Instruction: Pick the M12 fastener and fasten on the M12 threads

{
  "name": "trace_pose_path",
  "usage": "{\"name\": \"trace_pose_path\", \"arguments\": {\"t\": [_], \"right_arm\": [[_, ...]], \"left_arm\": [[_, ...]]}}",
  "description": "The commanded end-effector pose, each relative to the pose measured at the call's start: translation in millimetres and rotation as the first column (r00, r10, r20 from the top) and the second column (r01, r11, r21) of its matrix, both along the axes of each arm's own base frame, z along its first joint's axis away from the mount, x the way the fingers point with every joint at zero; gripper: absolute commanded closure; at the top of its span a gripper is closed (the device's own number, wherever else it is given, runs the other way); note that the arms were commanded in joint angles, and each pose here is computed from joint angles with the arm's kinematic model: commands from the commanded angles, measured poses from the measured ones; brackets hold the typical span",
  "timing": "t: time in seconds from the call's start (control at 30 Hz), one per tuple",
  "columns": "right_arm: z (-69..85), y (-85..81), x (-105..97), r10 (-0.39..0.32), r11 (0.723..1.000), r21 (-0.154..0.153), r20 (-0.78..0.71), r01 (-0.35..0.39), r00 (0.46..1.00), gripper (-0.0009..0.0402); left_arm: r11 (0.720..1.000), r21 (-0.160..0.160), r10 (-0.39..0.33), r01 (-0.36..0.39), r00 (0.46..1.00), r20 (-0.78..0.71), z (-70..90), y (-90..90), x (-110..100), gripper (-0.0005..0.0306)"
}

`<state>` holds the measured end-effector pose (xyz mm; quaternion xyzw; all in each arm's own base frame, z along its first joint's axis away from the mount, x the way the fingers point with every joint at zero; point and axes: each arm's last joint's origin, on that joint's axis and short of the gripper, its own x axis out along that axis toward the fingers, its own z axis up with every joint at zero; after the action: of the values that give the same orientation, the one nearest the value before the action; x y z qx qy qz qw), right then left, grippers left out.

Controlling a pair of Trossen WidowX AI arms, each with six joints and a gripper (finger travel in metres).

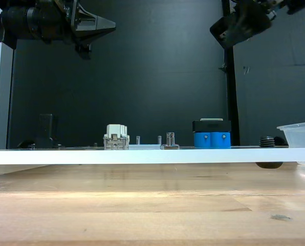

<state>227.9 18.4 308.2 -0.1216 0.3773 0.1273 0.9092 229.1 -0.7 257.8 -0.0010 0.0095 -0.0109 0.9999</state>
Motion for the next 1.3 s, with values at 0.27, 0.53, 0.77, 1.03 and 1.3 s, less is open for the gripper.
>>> {"name": "trace_pose_path", "arguments": {"t": [0.27, 0.53, 0.77, 1.03, 1.3], "right_arm": [[-10.0, 10.5, -18.4, 0.086, 0.994, -0.045, -0.236, -0.099, 0.968, 0.0393], [-19.1, 27.7, -30.6, 0.131, 0.978, -0.099, -0.387, -0.182, 0.913, 0.0393], [-36.6, 45.9, -30.3, 0.168, 0.952, -0.127, -0.542, -0.279, 0.823, 0.0393], [-55.0, 67.1, -23.7, 0.186, 0.926, -0.145, -0.627, -0.348, 0.757, 0.0393], [-63.7, 76.2, -15.9, 0.182, 0.930, -0.143, -0.621, -0.339, 0.762, 0.0356]], "left_arm": [[1.000, 0.000, 0.000, 0.000, 1.000, 0.000, 0.1, 0.1, 0.0, 0.0300], [1.000, 0.000, 0.000, 0.000, 1.000, 0.000, 0.1, 0.0, 0.0, 0.0300], [1.000, 0.000, 0.000, 0.000, 1.000, 0.001, 0.2, 0.1, 0.0, 0.0300], [1.000, 0.000, 0.000, 0.000, 1.000, 0.001, 0.2, 0.0, 0.0, 0.0300], [1.000, 0.000, 0.000, 0.000, 1.000, 0.001, 0.2, 0.0, 0.0, 0.0300]]}}
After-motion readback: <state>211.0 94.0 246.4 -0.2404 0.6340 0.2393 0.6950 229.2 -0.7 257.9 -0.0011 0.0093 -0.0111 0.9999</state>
